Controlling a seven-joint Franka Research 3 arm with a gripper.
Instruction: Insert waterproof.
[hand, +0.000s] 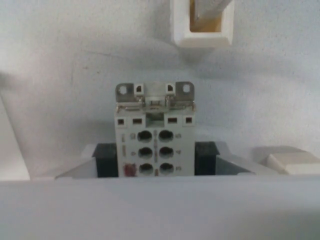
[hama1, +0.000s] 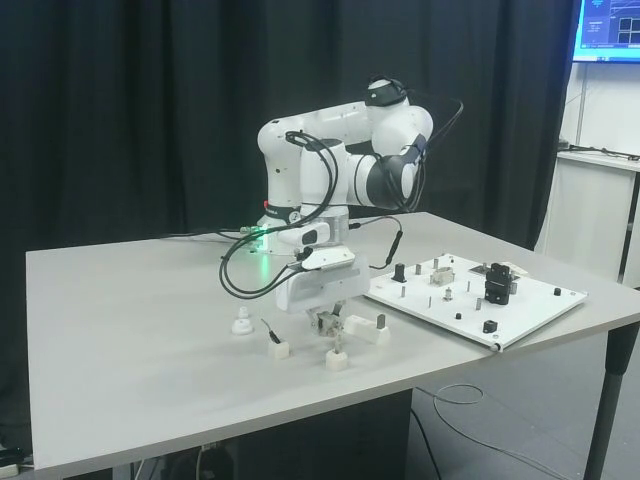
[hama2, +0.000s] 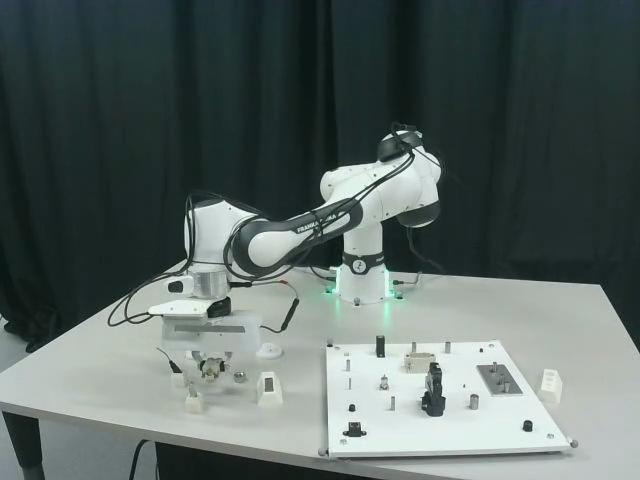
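Note:
The waterproof connector (hand: 155, 145) is a white block with six round holes and a metal clip on its top. It sits between the black fingertips (hand: 105, 160) of my gripper (hand: 155, 161), which is shut on it. In the first room view the gripper (hama1: 327, 322) hangs low over the grey table's front part, left of the white board (hama1: 520, 310). The second room view shows the gripper (hama2: 210, 370) there too, with the connector small between the fingers.
Small white holders stand around the gripper (hama1: 278, 349) (hama1: 336, 359) (hama1: 378, 330), and a round white piece (hama1: 240, 325) lies to the left. One open white holder (hand: 202, 25) lies just beyond the connector. The board (hama2: 450, 420) carries several black and metal fixtures.

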